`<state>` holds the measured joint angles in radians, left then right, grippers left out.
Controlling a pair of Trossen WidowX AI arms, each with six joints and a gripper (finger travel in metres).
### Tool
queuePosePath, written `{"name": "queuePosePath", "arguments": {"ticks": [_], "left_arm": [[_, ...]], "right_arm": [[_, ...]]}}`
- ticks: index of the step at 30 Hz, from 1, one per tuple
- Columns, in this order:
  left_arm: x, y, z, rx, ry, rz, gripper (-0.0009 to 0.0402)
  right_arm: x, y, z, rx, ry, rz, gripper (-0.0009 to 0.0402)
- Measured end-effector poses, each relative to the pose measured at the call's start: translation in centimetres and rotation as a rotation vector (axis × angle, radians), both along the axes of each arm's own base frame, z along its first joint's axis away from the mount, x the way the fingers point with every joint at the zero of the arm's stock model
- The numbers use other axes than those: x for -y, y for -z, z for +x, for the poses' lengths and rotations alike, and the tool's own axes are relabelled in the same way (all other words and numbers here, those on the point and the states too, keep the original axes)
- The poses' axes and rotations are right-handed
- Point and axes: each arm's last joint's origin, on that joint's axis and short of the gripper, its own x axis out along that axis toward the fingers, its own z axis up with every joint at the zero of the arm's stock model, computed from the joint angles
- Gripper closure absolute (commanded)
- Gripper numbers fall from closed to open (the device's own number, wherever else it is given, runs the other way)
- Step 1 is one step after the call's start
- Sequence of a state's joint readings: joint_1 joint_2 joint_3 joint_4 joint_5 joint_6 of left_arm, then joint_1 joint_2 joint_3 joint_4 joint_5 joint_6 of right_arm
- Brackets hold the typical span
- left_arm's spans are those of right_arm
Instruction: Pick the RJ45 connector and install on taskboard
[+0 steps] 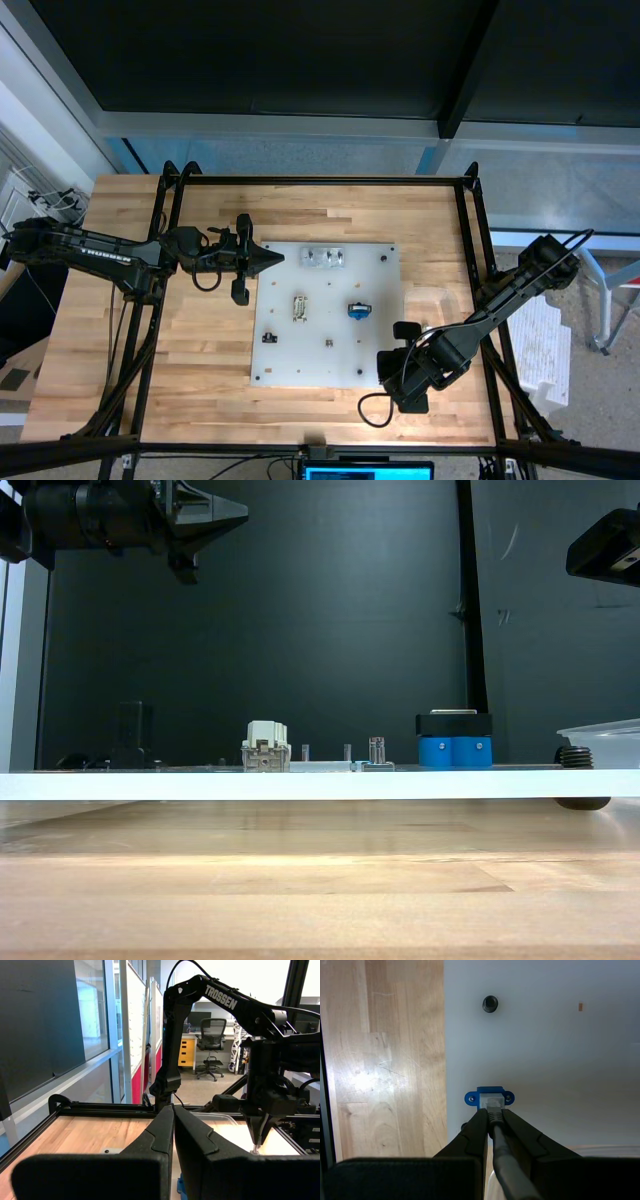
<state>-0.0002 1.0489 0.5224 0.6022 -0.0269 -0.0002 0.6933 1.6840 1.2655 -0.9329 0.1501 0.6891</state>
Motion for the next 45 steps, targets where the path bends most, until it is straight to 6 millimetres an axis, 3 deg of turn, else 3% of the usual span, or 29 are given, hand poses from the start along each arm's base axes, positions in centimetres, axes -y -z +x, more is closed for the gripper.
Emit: {"name": "queuePosePath", "arguments": {"ticks": [45], "left_arm": [[0.0, 0.0, 0.0, 0.000, 0.000, 0.000, 0.0393]], "right_arm": [[0.3, 1.6, -0.3, -0.002, 0.001, 0.009, 0.0393]]}}
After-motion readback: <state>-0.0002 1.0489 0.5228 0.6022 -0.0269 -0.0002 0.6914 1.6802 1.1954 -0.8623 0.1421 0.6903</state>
